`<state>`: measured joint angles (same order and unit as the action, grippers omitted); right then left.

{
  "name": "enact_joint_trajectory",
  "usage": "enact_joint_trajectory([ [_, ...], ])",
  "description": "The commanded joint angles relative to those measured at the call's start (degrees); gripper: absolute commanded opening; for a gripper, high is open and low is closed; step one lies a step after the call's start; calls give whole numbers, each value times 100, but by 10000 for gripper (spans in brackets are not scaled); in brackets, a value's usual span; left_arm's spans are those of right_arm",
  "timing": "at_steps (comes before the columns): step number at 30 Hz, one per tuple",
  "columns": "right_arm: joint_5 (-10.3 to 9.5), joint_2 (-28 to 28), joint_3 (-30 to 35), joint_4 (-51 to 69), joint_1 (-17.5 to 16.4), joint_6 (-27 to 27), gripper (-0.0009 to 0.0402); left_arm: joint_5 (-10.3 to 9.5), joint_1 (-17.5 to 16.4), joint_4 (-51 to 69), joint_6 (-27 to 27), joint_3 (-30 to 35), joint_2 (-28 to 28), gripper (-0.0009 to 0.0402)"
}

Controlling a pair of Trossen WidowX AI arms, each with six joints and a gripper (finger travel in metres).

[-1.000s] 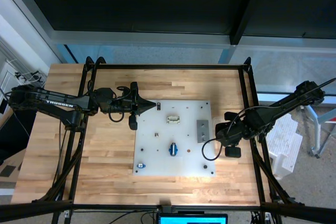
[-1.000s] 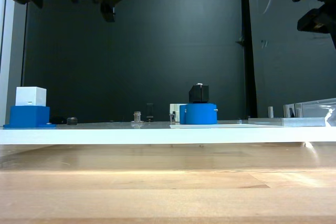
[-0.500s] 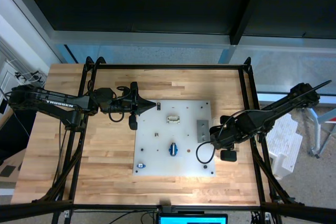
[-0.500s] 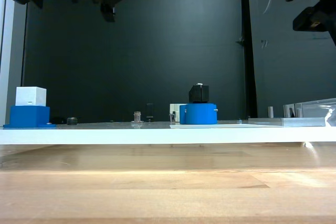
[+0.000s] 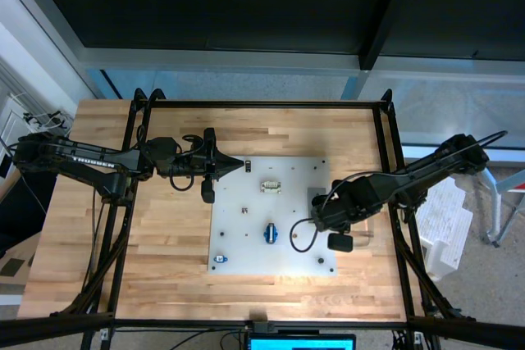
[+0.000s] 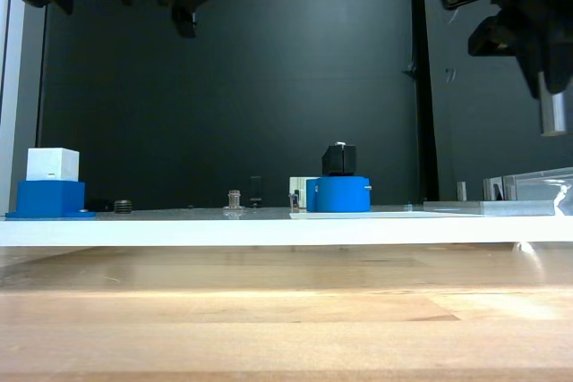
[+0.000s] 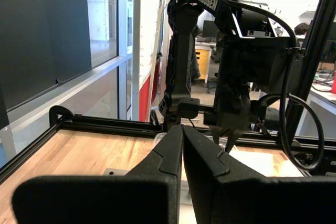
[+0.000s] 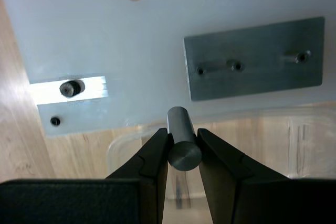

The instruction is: Pick the 16mm cylinder and install on the taskboard

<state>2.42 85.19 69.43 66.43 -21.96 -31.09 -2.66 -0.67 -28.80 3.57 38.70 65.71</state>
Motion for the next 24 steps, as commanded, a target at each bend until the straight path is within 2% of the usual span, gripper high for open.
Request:
enact_joint_trajectory([
  [1, 109, 160, 129, -11, 35, 4, 0, 2, -2, -2, 0, 2, 0, 0],
  [23, 168, 1292, 966, -278, 42, 153, 0, 2, 0, 0, 0, 2, 0, 0],
  [24, 219, 1344, 1003, -291, 42, 155, 0, 2, -2, -2, 0, 2, 0, 0],
])
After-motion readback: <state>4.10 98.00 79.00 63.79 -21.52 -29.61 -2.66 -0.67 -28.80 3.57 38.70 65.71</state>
